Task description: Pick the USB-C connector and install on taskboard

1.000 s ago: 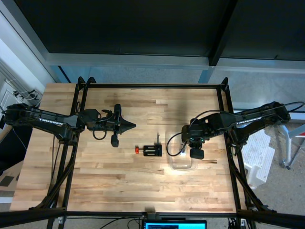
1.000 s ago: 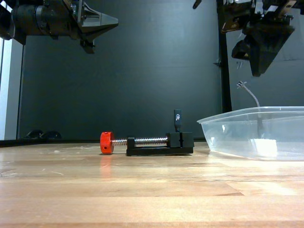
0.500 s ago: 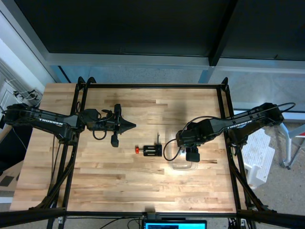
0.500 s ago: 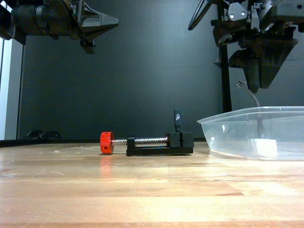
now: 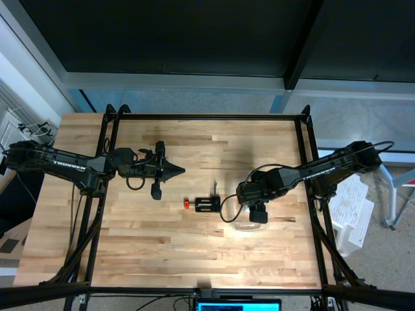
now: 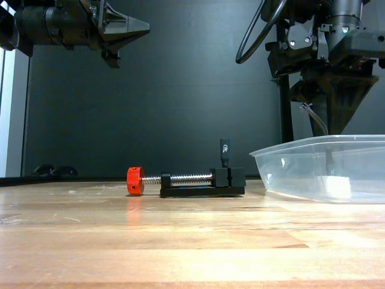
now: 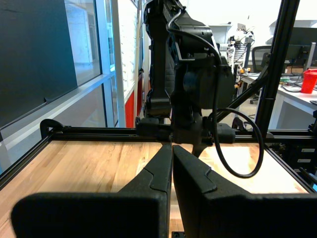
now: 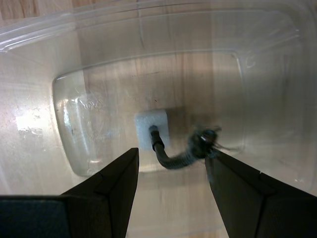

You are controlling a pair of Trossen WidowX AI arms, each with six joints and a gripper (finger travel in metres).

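Note:
The taskboard (image 5: 206, 205) is a small black block with a red-orange knob (image 6: 135, 180) and a thin dark upright part (image 6: 224, 151), lying mid-table. The USB-C connector (image 8: 156, 140) is a tiny dark plug on a short curved cable (image 8: 198, 145). It stands in a small white square piece (image 8: 150, 124) inside the clear plastic tray (image 8: 148, 15). My right gripper (image 8: 171, 154) hangs open just above the tray, its fingers either side of the plug and not touching it. My left gripper (image 5: 178, 170) is shut, high above the table and left of the taskboard.
The clear tray (image 5: 249, 226) sits directly right of the taskboard, its rim (image 6: 313, 144) higher than the block. A black frame (image 5: 207, 117) surrounds the table. The right arm's looped cable (image 5: 228, 210) hangs between tray and taskboard.
My right gripper has swung left and come down over the tray, pointing straight down above the white piece. The left arm and the taskboard have not moved.

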